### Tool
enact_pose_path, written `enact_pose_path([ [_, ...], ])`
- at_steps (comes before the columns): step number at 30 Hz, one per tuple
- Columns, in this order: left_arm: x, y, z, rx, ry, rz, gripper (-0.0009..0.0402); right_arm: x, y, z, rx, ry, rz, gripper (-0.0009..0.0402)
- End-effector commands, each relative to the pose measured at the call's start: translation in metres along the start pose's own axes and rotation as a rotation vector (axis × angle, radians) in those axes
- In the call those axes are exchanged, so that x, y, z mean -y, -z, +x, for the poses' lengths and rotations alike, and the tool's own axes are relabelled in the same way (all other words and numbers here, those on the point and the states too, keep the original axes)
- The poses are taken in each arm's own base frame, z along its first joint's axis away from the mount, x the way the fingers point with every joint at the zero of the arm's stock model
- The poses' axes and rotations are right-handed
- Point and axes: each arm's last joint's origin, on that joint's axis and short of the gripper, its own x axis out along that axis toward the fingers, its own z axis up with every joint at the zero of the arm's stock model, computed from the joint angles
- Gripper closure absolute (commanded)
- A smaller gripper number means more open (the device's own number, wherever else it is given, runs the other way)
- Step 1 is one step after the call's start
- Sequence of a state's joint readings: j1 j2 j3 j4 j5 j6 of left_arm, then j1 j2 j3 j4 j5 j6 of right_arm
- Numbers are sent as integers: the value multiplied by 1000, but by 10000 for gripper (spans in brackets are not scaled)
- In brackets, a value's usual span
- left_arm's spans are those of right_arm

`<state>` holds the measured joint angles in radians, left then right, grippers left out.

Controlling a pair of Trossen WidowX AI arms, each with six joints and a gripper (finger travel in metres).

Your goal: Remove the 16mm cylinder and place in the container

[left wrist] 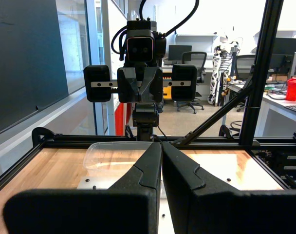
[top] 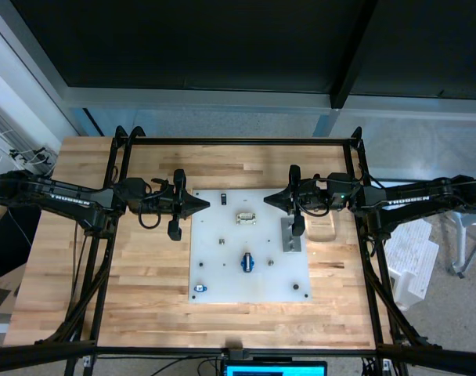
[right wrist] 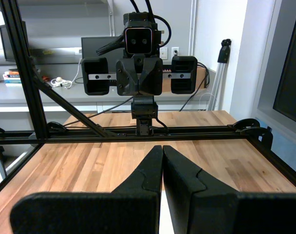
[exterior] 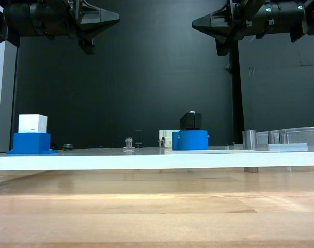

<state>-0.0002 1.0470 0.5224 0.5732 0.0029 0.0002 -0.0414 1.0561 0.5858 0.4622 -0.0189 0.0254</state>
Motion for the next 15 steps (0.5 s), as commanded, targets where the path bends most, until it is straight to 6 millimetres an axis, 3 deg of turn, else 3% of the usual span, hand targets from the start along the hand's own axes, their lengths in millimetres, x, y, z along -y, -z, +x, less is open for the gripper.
enact_pose_path([
  [1,0,0,0,0,0,0,393,0,0,0,0,0,2,393],
  [12,0,0,0,0,0,1,393,0,0,0,-6,-1,25,393],
  [15,0,0,0,0,0,1,393,-1,0,1,-87,3,50,393],
])
